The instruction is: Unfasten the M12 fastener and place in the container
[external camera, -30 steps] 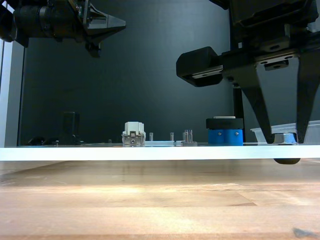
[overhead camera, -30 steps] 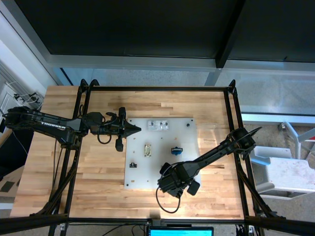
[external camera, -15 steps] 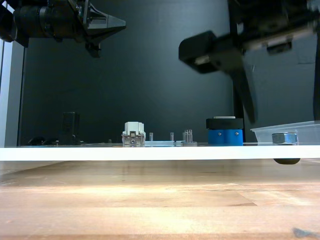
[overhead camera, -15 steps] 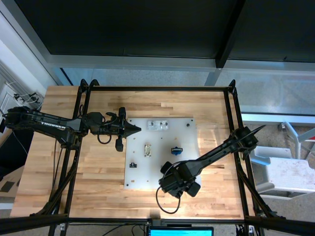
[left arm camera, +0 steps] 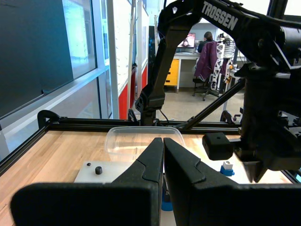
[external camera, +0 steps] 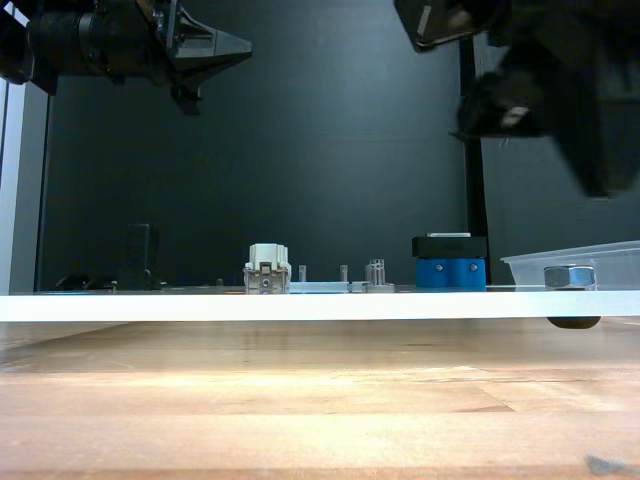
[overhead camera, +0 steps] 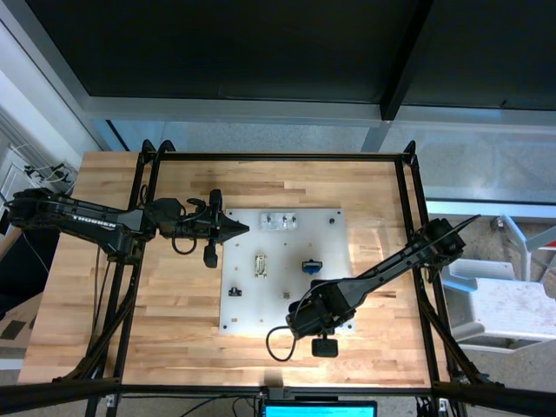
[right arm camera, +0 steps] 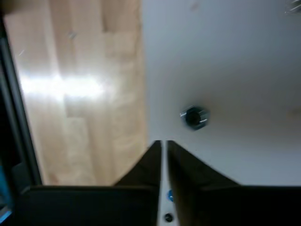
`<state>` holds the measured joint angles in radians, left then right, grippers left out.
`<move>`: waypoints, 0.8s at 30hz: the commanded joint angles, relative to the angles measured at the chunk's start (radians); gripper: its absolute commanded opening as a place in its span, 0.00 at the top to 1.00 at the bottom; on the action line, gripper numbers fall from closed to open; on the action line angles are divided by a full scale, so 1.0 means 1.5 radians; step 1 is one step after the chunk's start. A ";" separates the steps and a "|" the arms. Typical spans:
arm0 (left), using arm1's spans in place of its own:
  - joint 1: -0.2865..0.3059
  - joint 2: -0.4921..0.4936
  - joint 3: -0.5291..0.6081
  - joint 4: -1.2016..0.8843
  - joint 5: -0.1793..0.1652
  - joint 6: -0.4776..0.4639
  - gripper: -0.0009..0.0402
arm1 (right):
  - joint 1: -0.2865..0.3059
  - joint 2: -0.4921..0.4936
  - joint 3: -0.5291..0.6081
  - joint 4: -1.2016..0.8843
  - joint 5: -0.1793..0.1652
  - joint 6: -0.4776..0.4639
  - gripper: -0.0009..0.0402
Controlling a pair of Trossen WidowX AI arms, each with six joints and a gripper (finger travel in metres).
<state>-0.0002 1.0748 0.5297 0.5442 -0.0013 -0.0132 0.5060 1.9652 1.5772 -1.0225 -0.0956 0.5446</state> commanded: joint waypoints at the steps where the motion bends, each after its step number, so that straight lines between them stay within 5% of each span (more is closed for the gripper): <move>1: 0.000 0.000 0.000 0.000 0.000 0.000 0.98 | 0.001 0.000 -0.013 0.008 -0.006 0.006 0.97; 8: 0.000 0.000 0.000 0.000 0.000 0.000 0.98 | 0.000 0.000 -0.040 0.050 -0.001 0.005 0.98; 11: 0.000 0.000 0.000 0.000 0.000 0.000 0.98 | 0.000 0.004 -0.051 0.067 0.019 0.003 0.98; 24: 0.000 0.000 0.000 0.000 0.000 0.000 0.98 | -0.001 0.004 -0.084 0.099 0.017 -0.005 0.98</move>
